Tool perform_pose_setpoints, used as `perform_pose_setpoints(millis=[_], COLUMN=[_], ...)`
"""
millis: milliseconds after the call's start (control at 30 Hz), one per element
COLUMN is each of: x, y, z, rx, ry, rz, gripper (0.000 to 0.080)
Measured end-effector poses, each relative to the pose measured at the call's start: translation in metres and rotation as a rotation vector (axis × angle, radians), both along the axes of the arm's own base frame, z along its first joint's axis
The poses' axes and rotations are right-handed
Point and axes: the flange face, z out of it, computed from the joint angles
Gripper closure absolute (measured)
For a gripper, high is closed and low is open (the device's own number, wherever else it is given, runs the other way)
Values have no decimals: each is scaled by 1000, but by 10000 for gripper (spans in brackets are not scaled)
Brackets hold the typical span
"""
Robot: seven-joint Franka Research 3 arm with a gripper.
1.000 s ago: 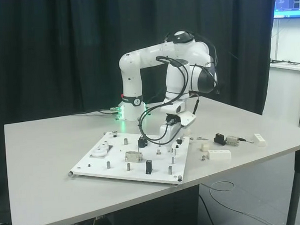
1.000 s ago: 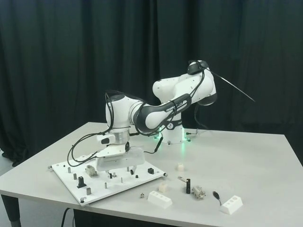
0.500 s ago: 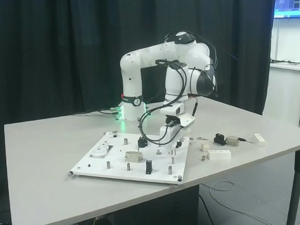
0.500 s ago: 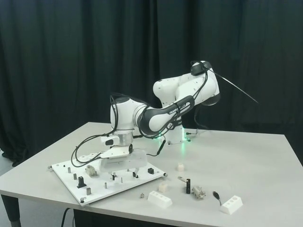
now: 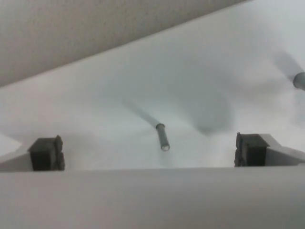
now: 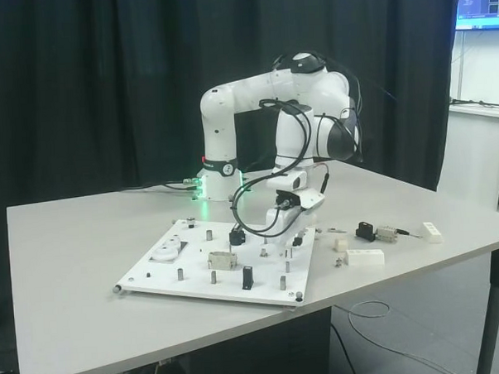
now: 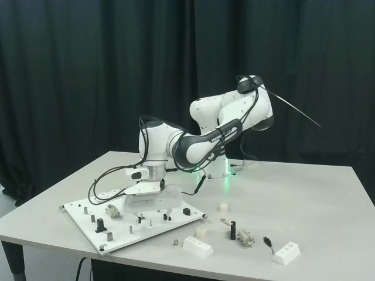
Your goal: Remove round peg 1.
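Round peg 1, a thin grey metal pin (image 5: 162, 136), stands in the flat white board (image 5: 200, 81), roughly midway btwn the jaws and below them, not touched. White robot arm's gripper (image 5: 147, 151) hangs over it w/ jaws spread wide, released, holding nothing; black pads (image 5: 46, 153) sit well apart on either side of the pin. From the room views the gripper (image 6: 294, 222) hovers over the board's (image 7: 88, 225) edge nearest the loose white blocks (image 6: 364, 256) on the grey desk (image 6: 78, 244).

Risks, as I judge them: pin is thin, so it could slip if the pads close off-centre. Closing too high catches only the tip. Pulling at an angle may jam it in its hole or lift the board. Another grey peg (image 5: 299, 81) stands off to one side, outside the jaws, prob. no clash.
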Motion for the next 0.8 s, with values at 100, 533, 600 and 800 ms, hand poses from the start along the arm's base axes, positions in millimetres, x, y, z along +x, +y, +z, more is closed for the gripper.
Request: perform_pose_setpoints(millis=[100, 533, 600, 800], x=[0, 4, 4, 6], y=[-1, -5, -6, -7], z=[-1, -6, -6, -7], rx=[-2, 4, 5, 7], ry=[-6, -23, -23, -23], rz=[-2, -11, -12, -11], gripper=[3, 3, 3, 3])
